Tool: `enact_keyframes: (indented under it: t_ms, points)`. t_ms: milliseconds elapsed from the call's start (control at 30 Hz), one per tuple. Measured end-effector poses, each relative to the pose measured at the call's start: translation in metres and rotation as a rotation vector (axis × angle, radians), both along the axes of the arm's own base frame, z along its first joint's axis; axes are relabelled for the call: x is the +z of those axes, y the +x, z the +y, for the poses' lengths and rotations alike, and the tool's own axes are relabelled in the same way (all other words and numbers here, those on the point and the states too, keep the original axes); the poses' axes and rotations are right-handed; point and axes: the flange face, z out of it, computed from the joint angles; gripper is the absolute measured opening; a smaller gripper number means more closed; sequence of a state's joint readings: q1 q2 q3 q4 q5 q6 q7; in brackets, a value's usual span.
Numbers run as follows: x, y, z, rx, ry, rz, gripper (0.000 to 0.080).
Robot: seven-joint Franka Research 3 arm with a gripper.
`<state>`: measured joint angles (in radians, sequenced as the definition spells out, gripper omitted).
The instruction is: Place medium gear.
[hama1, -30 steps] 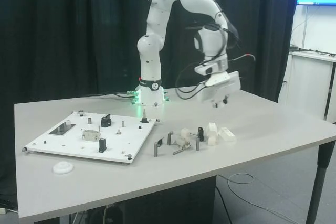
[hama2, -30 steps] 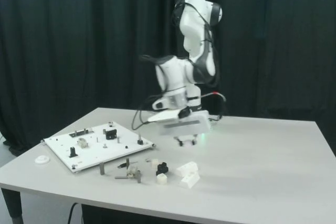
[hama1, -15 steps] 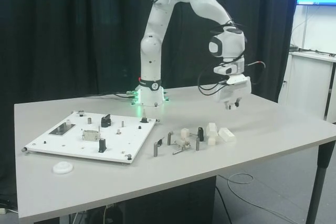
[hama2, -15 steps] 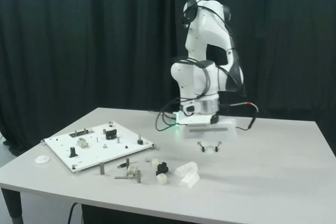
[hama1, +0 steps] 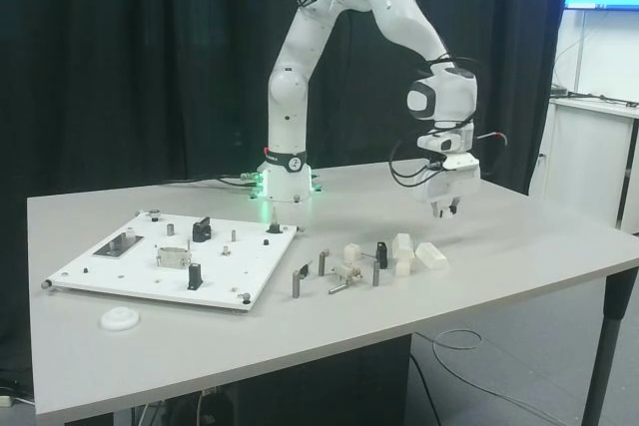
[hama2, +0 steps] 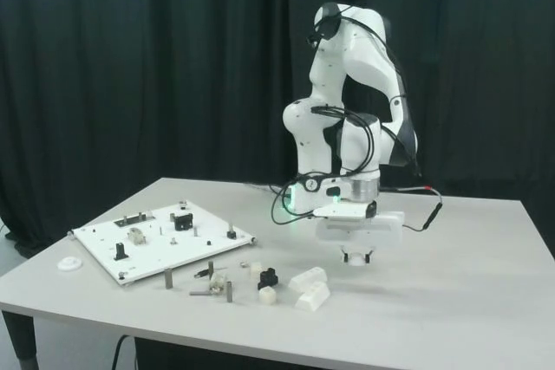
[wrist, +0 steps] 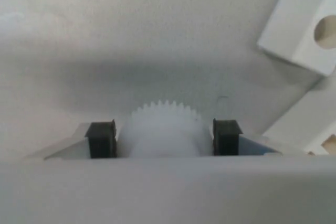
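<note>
In the wrist view a white toothed gear (wrist: 165, 127) sits between the two black fingertips (wrist: 101, 139), and my gripper (wrist: 165, 139) is shut on it above the grey table. In the room views my gripper (hama1: 446, 209) (hama2: 356, 257) hangs a little above the table, just beyond the white blocks (hama1: 419, 251) (hama2: 310, 288). The gear is too small to make out there. The white assembly board (hama1: 130, 271) (hama2: 152, 249) lies far off at the other end of the table.
Two white blocks (wrist: 302, 30) with holes lie close beside the gripper. Small pegs and loose parts (hama1: 334, 271) (hama2: 212, 279) are scattered between the blocks and the board. A white round disc (hama1: 120, 319) (hama2: 69, 263) rests near the table's front corner by the board.
The arm has swung away from the board side, past the white blocks, and the gripper has come down closer to the table.
</note>
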<state>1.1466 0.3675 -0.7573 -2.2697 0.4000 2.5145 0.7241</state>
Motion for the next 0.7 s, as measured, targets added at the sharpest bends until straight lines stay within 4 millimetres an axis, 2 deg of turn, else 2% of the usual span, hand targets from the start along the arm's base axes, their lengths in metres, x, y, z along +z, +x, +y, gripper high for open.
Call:
enact_keyframes:
  t_ms: [700]
  points:
    - [-0.034, -0.001, 0.012, -0.006, -0.003, 0.037, 0.0399]
